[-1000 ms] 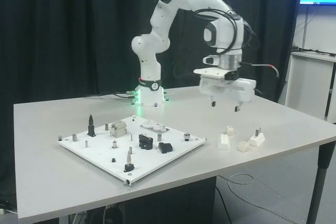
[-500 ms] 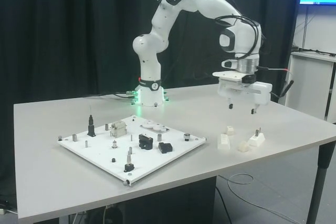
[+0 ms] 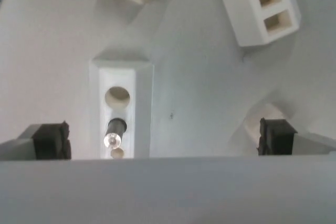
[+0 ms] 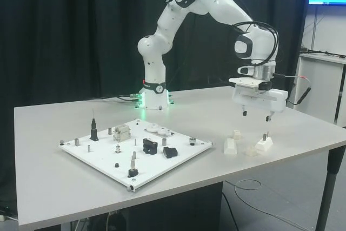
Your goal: Pick round peg 3.
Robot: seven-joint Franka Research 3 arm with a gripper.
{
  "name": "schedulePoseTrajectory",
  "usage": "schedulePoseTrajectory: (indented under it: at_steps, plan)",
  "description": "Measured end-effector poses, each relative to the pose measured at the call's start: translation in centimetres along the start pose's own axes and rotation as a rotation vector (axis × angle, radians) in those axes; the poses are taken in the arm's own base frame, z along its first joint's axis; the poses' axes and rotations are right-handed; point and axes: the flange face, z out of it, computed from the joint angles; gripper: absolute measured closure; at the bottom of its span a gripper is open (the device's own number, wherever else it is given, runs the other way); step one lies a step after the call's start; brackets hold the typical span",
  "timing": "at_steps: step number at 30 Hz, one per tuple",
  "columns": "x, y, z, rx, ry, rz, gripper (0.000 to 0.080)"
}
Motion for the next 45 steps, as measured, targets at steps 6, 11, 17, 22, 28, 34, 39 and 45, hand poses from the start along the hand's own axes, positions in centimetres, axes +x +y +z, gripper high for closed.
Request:
schedulePoseTrajectory:
  at_steps: [6,11,17,22,28,34,39,45]
  plan:
    - [-0.7,0.1,0.5,0.000,0.000,-0.010,0.0003]
    - [-1.4,0.1,1.1,0.001,-0.004,-0.013,0.0003]
    - [-2.1,-0.2,1.8,0.000,-0.001,-0.016,0.0003]
    - [-2.7,-0.5,2.6,-0.002,-0.005,-0.013,0.0003]
    - [-3.3,-0.8,3.6,-0.004,-0.002,-0.016,0.0003]
    - [-3.9,-0.9,4.5,-0.010,-0.001,-0.018,0.0003]
    - [-4.2,-1.0,5.3,-0.016,-0.001,-0.020,0.0003]
    - [-4.3,-1.2,6.0,-0.021,0.000,-0.019,0.0003]
